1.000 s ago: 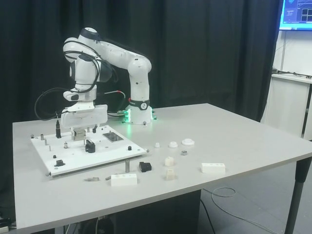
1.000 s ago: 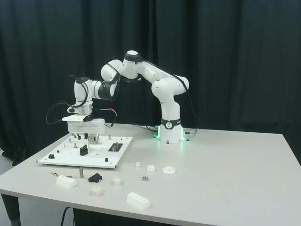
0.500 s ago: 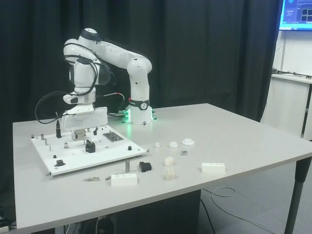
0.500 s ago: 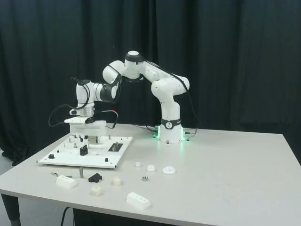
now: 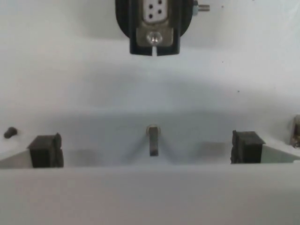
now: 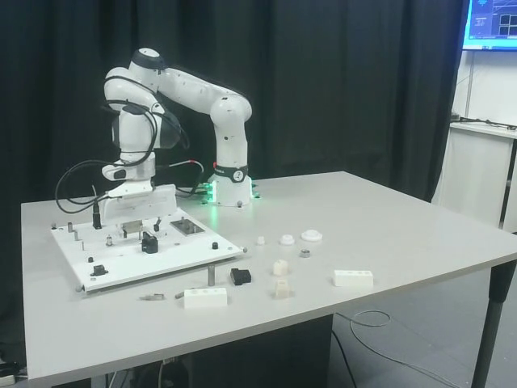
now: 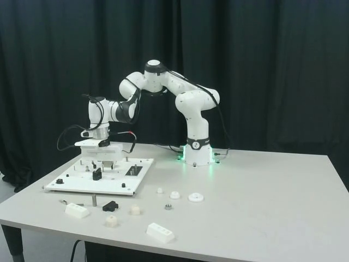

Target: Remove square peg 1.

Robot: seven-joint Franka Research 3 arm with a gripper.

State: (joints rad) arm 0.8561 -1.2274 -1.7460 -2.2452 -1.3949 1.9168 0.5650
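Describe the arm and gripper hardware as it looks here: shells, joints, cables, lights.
The arm has glossy white rounded shells with black bands at the joints. Its base is a white column with a black ring and a green glow at the foot. Black cables loop from the wrist toward the board. The gripper has a flat white body and two black finger pads.

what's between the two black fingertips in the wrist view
A small grey upright peg stands midway between the fingertips, touching neither, on the white board. The wrist view shows it.

Black connector (image 5: 155,26) on white board (image 6: 137,250); white blocks (image 6: 353,278) (image 6: 205,297) loose on grey table (image 6: 388,218).
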